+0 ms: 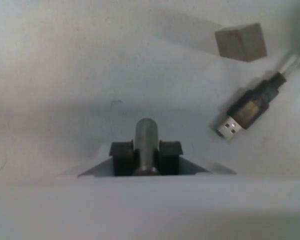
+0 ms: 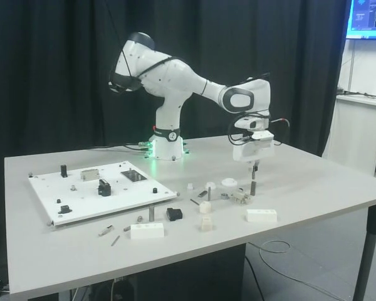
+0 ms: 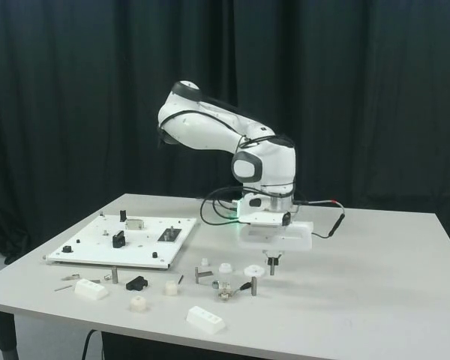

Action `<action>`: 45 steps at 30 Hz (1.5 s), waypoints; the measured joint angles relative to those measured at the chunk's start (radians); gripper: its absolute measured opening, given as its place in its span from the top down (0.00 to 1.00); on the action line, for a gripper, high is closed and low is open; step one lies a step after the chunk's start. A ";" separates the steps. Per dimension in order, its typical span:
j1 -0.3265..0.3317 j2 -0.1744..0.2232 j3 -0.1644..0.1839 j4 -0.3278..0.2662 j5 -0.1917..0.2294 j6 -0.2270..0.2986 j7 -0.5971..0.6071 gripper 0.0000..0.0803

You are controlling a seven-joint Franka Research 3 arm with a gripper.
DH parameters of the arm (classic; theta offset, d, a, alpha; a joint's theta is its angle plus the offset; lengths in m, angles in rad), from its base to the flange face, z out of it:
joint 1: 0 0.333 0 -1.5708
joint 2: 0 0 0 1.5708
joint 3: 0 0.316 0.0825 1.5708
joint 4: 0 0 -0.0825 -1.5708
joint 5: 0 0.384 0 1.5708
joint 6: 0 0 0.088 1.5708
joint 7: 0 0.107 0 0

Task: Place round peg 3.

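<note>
My gripper (image 1: 146, 159) is shut on a short grey round peg (image 1: 146, 140), which sits upright between the two black fingers (image 1: 121, 156). In the first room view the gripper (image 2: 255, 164) hangs over the right part of the table with the peg (image 2: 255, 169) sticking out below it, clear of the tabletop. The second room view shows the same gripper (image 3: 271, 259) and peg (image 3: 271, 269). The white assembly board (image 2: 122, 191) (image 3: 139, 244) with its black fixtures lies far off on the left side of the table.
A USB plug (image 1: 240, 117) on a cable and a small block (image 1: 240, 42) lie on the table below the gripper. Another thin peg (image 2: 252, 186) (image 3: 253, 286) stands near it. White blocks (image 2: 261, 215) (image 2: 146, 231) and several small parts lie along the table's front.
</note>
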 joint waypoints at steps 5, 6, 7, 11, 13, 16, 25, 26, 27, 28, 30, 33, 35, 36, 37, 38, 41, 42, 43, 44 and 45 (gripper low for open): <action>0.024 -0.012 -0.014 0.019 0.000 -0.014 -0.011 0.87; 0.027 -0.016 -0.016 0.023 0.000 -0.018 -0.015 0.87; 0.029 -0.021 -0.018 0.026 0.000 -0.022 -0.018 0.87; 0.035 -0.045 -0.022 0.041 0.000 -0.036 -0.030 0.87; 0.038 -0.059 -0.025 0.050 0.000 -0.042 -0.035 0.87; 0.039 -0.075 -0.029 0.062 0.000 -0.045 -0.042 0.87; 0.043 -0.091 -0.045 0.084 0.000 -0.042 -0.044 0.87; 0.044 -0.091 -0.045 0.085 0.001 -0.041 -0.044 0.87; 0.044 -0.091 -0.046 0.086 0.001 -0.041 -0.044 0.87; 0.044 -0.091 -0.046 0.087 0.001 -0.041 -0.044 0.40; 0.044 -0.091 -0.046 0.088 0.003 -0.039 -0.044 0.40; 0.044 -0.091 -0.044 0.090 0.011 -0.038 -0.042 0.40; 0.044 -0.091 -0.040 0.091 0.020 -0.038 -0.039 0.40; 0.044 -0.091 -0.037 0.091 0.024 -0.039 -0.037 0.40; 0.043 -0.091 -0.033 0.091 0.030 -0.041 -0.035 0.11; 0.042 -0.091 -0.028 0.091 0.035 -0.045 -0.032 0.11; 0.038 -0.091 -0.009 0.091 0.056 -0.066 -0.026 0.03; 0.037 -0.091 -0.001 0.091 0.064 -0.075 -0.025 0.03; 0.035 -0.090 0.008 0.091 0.072 -0.086 -0.023 0.03; 0.034 -0.090 0.015 0.091 0.080 -0.095 -0.021 0.01; 0.032 -0.089 0.024 0.091 0.088 -0.105 -0.019 0.01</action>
